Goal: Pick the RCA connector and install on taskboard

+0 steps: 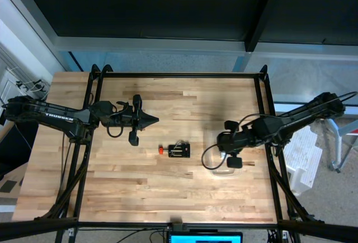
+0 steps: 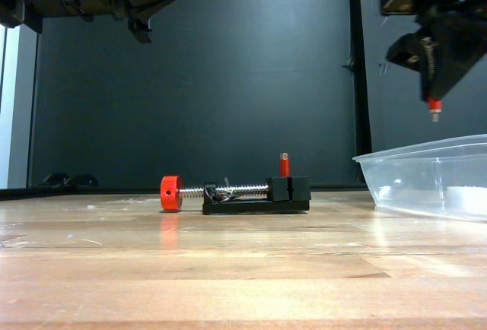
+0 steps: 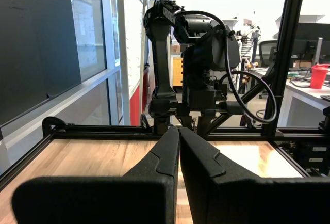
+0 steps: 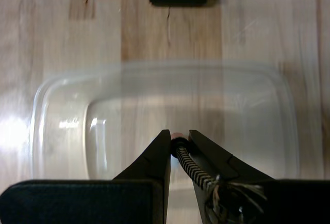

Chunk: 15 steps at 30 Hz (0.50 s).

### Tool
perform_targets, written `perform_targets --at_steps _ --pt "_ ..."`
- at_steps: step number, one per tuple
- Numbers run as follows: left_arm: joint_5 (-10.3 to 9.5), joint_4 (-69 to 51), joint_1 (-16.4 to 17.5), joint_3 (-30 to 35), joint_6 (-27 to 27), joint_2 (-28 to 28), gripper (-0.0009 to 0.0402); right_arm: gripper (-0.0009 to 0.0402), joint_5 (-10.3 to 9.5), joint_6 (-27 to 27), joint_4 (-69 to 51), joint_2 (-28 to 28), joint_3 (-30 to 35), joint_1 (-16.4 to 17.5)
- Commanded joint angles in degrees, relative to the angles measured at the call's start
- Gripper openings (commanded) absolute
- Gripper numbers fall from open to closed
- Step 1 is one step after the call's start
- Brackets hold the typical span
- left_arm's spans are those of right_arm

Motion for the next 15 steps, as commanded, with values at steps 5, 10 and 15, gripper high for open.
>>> perform_targets --at_steps 5,10,15 --pt "0.02 0.0 0.0 0.0 0.0 0.0 0.0 0.0 0.02 -2.7 0.9 7.3 6.4 -2.8" --pt "0.02 0.0 0.0 0.0 0.0 0.0 0.0 0.0 0.02 -3.8 2.1 12.0 10.5 -4.0" --pt "0.02 0.0 0.0 0.0 0.0 0.0 0.0 0.0 0.0 -4.9 3.0 16.4 14.1 -5.2"
